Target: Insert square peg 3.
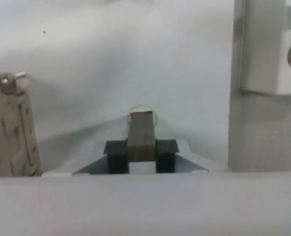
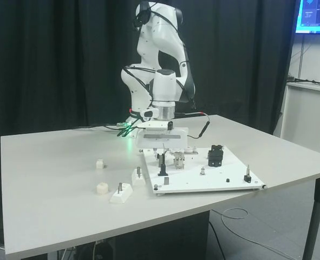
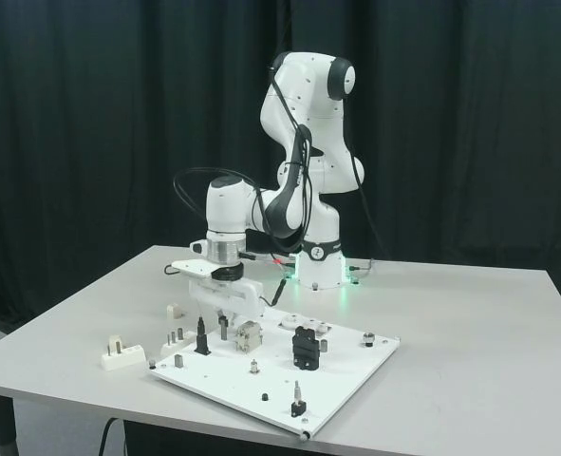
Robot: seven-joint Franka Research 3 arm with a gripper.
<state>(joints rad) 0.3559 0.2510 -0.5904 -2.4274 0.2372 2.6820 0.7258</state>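
In the wrist view the gripper [image 1: 141, 158] pinches the square peg [image 1: 141, 136] between its two black fingertips [image 1: 116, 156], and the peg's free end points down at the white board [image 1: 135, 59], over a faint round mark. Whether the peg's end touches the board cannot be told from here. To one side of the gripper stands a metal part with a screw [image 1: 10, 123]; to the other side, well apart, is a white block with round holes [image 1: 275, 46].

In the first room view, going from left to right, three small white pieces lie on the grey table [image 2: 51, 162], off the board: a small white cube [image 2: 99, 163], a round white piece [image 2: 101, 188] and a white holder with a pin [image 2: 121, 194]. A second white holder [image 2: 138, 177] sits just beside the board's [image 2: 203, 181] near left corner. The gripper [image 2: 163, 153] hangs low over the rear left part of the board, with a black upright post [image 2: 162, 167] just in front of it. Farther right on the board stand a black block [image 2: 215, 156] and a small black-footed pin [image 2: 247, 176] near the right corner.

In the second room view the white arm [image 3: 304, 142] bends down from its base [image 3: 320, 271], where a green light glows, to the gripper [image 3: 222, 321] above the board's [image 3: 346, 375] left part.
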